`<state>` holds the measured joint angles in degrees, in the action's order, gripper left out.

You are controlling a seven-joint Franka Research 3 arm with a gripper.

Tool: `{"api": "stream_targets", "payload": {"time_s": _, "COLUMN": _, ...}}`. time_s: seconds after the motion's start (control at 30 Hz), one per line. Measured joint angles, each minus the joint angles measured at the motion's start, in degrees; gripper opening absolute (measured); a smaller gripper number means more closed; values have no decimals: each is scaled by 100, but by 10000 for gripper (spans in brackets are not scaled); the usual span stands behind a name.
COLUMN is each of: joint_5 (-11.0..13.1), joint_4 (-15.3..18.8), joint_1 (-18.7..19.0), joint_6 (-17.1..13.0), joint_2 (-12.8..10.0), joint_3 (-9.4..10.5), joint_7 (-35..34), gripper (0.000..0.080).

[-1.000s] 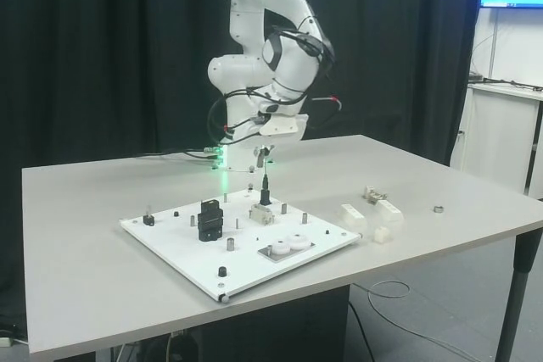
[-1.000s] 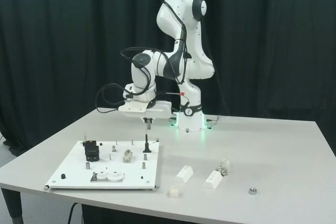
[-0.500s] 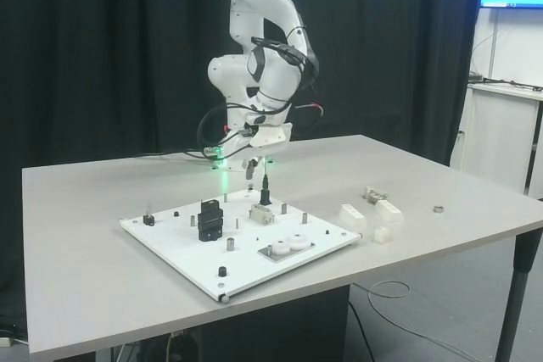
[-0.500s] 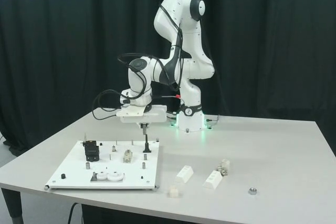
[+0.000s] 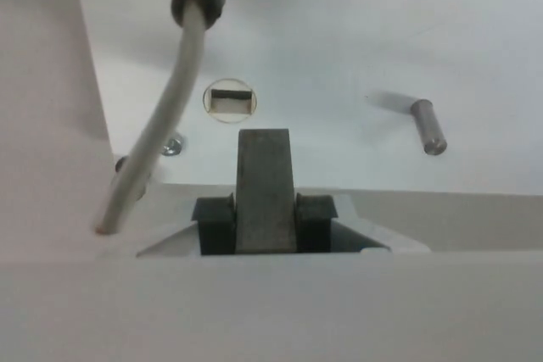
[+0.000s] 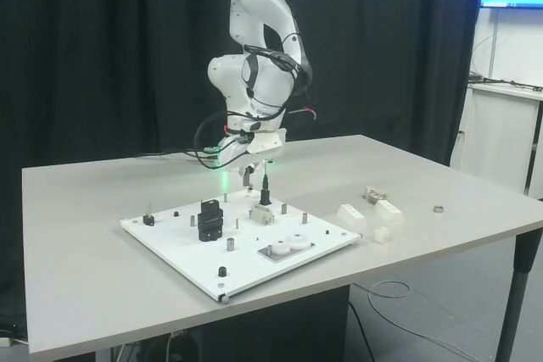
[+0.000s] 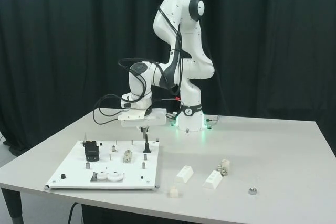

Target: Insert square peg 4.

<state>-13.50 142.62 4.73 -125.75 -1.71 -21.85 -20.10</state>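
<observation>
End effector (image 5: 265,209) lowered toward board (image 6: 187,243), wrist alone shows square hole (image 5: 231,100).

My white arm (image 7: 176,51) folds forward and down from its base. My wrist faces downward, and my gripper (image 5: 265,209) has its two fingers clamped on a grey peg.

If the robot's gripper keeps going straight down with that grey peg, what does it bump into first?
Probably the white board. The gripper holds the square peg pointing down near the square hole, but the wrist view cannot show whether it lines up.
</observation>
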Motion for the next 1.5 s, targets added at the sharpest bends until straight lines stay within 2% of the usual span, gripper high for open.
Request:
{"api": "stream_targets", "payload": {"time_s": 0.53, "joint_5": 64, "joint_4": 179, "joint_1": 0, "joint_6": -205, "joint_2": -10, "joint_3": -56, "joint_7": 265, "gripper": 151}}
{"api": "stream_targets", "payload": {"time_s": 1.07, "joint_5": 387, "joint_4": 257, "joint_1": 0, "joint_6": -456, "joint_2": -92, "joint_3": -145, "joint_7": 430, "gripper": 150}}
{"api": "stream_targets", "payload": {"time_s": 1.5, "joint_5": 417, "joint_4": 267, "joint_1": 0, "joint_6": -618, "joint_2": -201, "joint_3": -200, "joint_7": 447, "gripper": 150}}
